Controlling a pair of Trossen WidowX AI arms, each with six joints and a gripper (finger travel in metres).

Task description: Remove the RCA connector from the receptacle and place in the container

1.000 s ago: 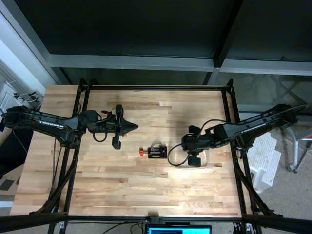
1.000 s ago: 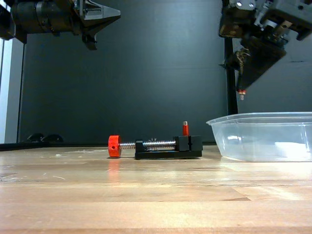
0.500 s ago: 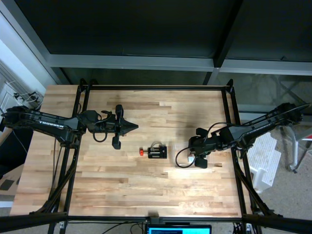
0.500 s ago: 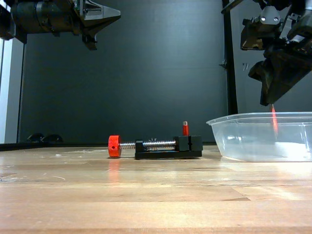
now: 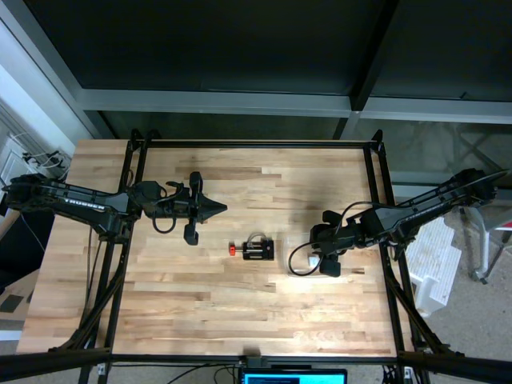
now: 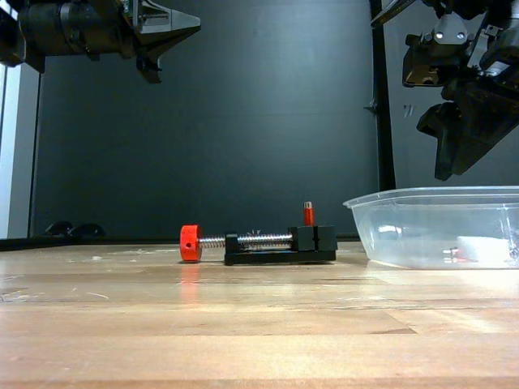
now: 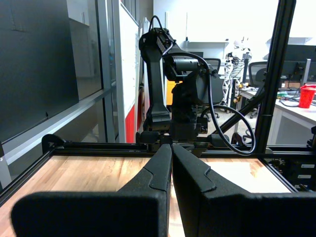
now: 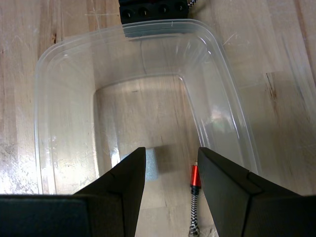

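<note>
The RCA connector [image 8: 195, 176], a slim red plug with a braided tail, lies loose on the floor of the container [image 8: 64, 54], and shows low through the clear wall [image 6: 458, 255]. My right gripper [image 8: 170, 150] hangs open just above the container [image 6: 405, 231], holding nothing, and shows as [image 6: 451, 166] in the low view. The receptacle [image 5: 258, 250] is a black block [image 6: 280, 243] with a red knob [image 6: 190, 243], and it rests at mid-table left of the container. My left gripper [image 5: 220, 208] is shut and parked high at the left [image 6: 190, 28].
A short red post [image 6: 308, 213] stands on the receptacle's right end. A pale white piece [image 6: 480, 247] lies inside the container beside the connector. A black metal frame [image 5: 256, 145] borders the wooden table [image 5: 200, 304].
The right gripper carried the connector rightward over the container and opened. The connector dropped from its fingers and now lies on the container floor. The left arm did not move.
</note>
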